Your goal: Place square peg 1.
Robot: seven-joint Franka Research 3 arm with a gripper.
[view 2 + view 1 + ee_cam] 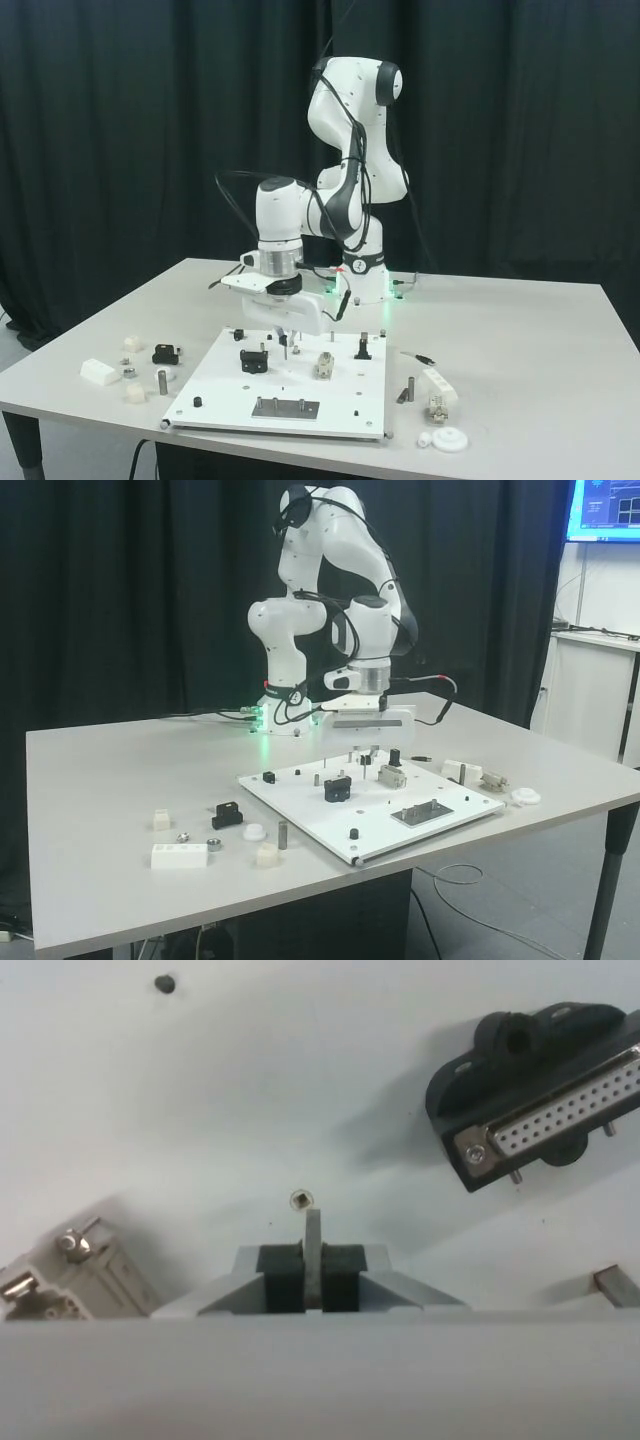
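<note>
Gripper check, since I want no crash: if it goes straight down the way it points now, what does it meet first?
The gripper holds a square peg pointing down at the white board. The peg's tip would likely arrive first, at or beside the small square hole; depth is unclear, so alignment is uncertain.

In the wrist view the black connector (pixel 540 1090) and a grey connector (pixel 70 1280) are cut by the edges, and the peg's (pixel 313 1250) lower end hides between the finger pads.

- A black curtain (pixel 520 130) is hanging behind the grey table (pixel 540 360), covering the whole back wall.
- A lit screen (pixel 605 510) is glowing above a white cabinet (pixel 590 685), beside the curtain's edge.
</note>
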